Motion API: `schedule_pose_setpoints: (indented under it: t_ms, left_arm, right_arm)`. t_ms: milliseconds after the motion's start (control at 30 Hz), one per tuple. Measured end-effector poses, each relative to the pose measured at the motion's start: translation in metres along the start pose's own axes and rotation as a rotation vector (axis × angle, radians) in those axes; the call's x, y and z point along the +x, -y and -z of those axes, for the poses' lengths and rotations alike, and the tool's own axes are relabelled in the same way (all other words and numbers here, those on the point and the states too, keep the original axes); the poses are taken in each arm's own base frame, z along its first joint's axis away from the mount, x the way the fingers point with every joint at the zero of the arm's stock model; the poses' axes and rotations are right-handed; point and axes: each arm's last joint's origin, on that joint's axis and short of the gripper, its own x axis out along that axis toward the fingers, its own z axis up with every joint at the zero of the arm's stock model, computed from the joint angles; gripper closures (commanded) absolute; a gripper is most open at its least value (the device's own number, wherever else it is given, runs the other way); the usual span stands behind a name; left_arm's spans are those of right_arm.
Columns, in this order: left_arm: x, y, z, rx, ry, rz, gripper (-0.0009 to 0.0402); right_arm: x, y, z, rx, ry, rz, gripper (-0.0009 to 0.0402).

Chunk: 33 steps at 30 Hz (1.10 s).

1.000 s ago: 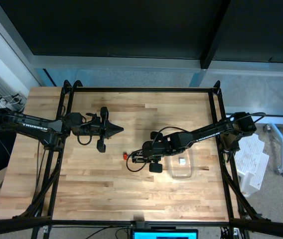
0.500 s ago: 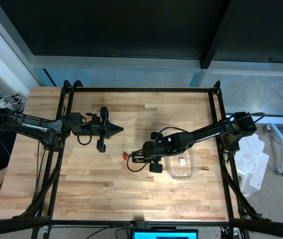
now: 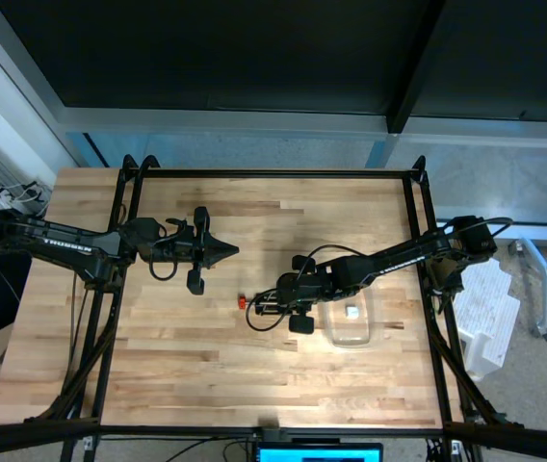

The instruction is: Pick the RCA connector and install on taskboard

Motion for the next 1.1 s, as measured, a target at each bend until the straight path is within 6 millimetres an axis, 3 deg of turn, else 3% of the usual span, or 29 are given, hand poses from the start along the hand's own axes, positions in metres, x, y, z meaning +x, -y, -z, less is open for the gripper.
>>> schedule_pose_setpoints:
  t_ms: [700,1100]
  left_arm:
    - [0.0000,0.0000,-0.0001,0.000,0.000,0.000,0.0393]
    - [0.0000,0.0000,-0.0001,0.000,0.000,0.000,0.0393]
  right_arm:
    - [0.0021,0.0007,0.0027,-0.001,0.002,0.003,0.0389]
    - [0.0004,0.0008,0.0000,-0.013,-0.002,0.006,0.0316]
